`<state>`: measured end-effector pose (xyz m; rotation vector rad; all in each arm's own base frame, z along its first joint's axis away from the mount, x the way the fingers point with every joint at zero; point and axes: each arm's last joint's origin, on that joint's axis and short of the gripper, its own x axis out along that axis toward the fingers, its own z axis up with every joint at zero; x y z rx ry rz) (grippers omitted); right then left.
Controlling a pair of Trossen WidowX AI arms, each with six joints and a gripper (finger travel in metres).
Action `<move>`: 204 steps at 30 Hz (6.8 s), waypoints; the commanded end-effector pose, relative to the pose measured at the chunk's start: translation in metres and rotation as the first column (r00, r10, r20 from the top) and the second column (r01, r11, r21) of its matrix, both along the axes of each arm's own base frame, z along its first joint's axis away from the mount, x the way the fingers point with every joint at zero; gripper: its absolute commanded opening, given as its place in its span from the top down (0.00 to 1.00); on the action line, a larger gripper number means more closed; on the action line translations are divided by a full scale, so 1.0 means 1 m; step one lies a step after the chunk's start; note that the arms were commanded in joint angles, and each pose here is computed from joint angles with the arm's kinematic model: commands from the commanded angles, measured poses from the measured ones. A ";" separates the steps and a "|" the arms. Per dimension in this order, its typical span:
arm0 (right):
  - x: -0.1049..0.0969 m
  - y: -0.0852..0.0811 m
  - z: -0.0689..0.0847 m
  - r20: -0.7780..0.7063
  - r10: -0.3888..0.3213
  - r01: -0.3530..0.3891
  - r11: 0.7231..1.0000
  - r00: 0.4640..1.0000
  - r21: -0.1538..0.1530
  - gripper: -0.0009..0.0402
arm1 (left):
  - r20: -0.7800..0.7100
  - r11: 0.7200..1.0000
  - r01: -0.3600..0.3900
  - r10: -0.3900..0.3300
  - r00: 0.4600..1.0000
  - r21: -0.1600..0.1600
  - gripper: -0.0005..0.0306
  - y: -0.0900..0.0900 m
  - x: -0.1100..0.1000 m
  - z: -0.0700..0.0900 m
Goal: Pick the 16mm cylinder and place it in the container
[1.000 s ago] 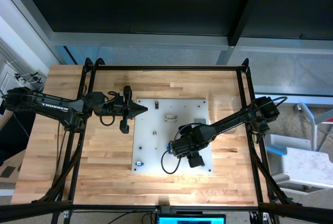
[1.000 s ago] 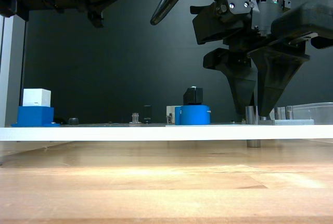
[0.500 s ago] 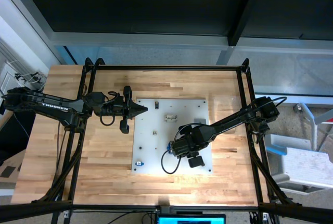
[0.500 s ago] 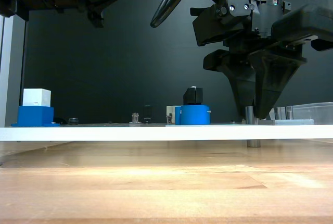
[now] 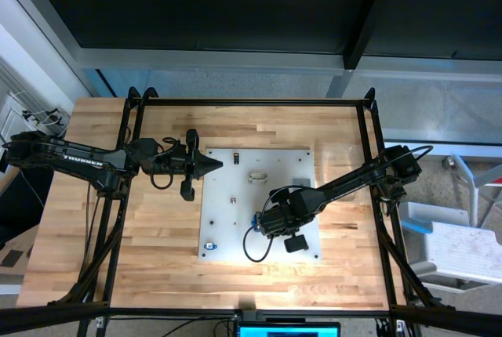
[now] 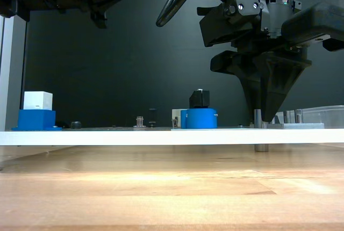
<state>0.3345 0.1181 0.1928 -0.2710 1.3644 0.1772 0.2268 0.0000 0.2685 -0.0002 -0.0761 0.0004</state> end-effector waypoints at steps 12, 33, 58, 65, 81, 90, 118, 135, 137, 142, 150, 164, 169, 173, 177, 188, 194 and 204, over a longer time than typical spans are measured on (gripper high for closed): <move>-0.003 -0.001 0.012 0.012 0.000 0.000 1.000 1.000 -0.001 0.88 | 0.001 1.000 0.000 0.000 1.000 0.000 0.98 0.000 0.000 0.000; -0.026 -0.012 0.060 0.084 -0.011 0.009 1.000 0.996 0.024 0.88 | 0.001 1.000 0.000 0.000 1.000 0.000 0.98 0.000 0.000 0.000; -0.086 -0.075 0.094 0.067 -0.342 0.338 0.939 0.937 0.069 0.88 | 0.000 1.000 0.000 0.000 1.000 0.000 0.98 0.000 0.000 0.000; -0.111 -0.086 0.087 0.058 -0.441 0.436 0.896 0.895 0.085 0.88 | 0.001 1.000 0.000 0.000 1.000 0.000 0.98 0.000 0.000 0.000; -0.161 -0.100 0.068 0.031 -0.619 0.612 0.782 0.785 0.116 0.88 | 0.001 1.000 0.000 0.000 1.000 0.000 0.98 0.000 0.000 0.000; -0.175 -0.108 0.062 0.008 -0.694 0.689 0.716 0.720 0.112 0.88 | 0.000 1.000 0.000 0.000 1.000 0.000 0.98 0.000 0.000 0.000; -0.183 -0.144 0.025 -0.160 -0.757 0.772 0.605 0.634 0.196 0.88 | 0.001 1.000 0.000 0.000 1.000 0.000 0.98 0.000 0.000 0.000; -0.184 -0.153 0.009 -0.194 -0.760 0.785 0.596 0.620 0.171 0.88 | 0.001 1.000 0.000 0.000 1.000 0.000 0.98 0.000 0.000 0.000; -0.183 -0.153 0.009 -0.189 -0.763 0.785 0.594 0.619 0.172 0.86 | 0.001 1.000 0.000 0.000 1.000 0.000 0.98 0.000 0.000 0.000; -0.183 -0.153 0.009 -0.186 -0.769 0.790 0.587 0.612 0.175 0.76 | 0.001 1.000 0.000 0.000 1.000 0.000 0.98 0.000 0.000 0.000; -0.183 -0.154 0.009 -0.160 -0.792 0.807 0.570 0.589 0.153 0.60 | 0.000 1.000 0.000 0.000 1.000 0.000 0.98 0.000 0.000 0.000; -0.183 -0.155 0.009 -0.147 -0.805 0.818 0.559 0.575 0.137 0.53 | 0.000 1.000 0.000 0.000 1.000 0.000 0.98 0.000 0.000 0.000; -0.182 -0.155 0.009 -0.145 -0.805 0.817 0.559 0.575 0.139 0.54 | 0.000 1.000 0.000 0.000 1.000 0.000 0.98 0.000 0.000 0.000; -0.182 -0.155 0.010 -0.141 -0.806 0.818 0.557 0.574 0.143 0.55 | 0.001 1.000 0.000 0.000 1.000 0.000 0.98 0.000 0.000 0.000; -0.180 -0.155 0.015 -0.132 -0.807 0.816 0.556 0.575 0.158 0.55 | 0.001 1.000 0.000 0.000 1.000 0.000 0.98 0.000 0.000 0.000; -0.175 -0.156 0.026 -0.100 -0.808 0.809 0.558 0.581 0.185 0.55 | 0.000 1.000 0.000 0.000 1.000 0.000 0.98 0.000 0.000 0.000; -0.175 -0.156 0.026 -0.099 -0.808 0.809 0.558 0.580 0.184 0.55 | 0.000 1.000 0.000 0.000 1.000 0.000 0.98 0.000 0.000 0.000; -0.176 -0.156 0.026 -0.111 -0.807 0.811 0.559 0.580 0.174 0.55 | 0.001 1.000 0.000 0.000 1.000 0.000 0.98 0.000 0.000 0.000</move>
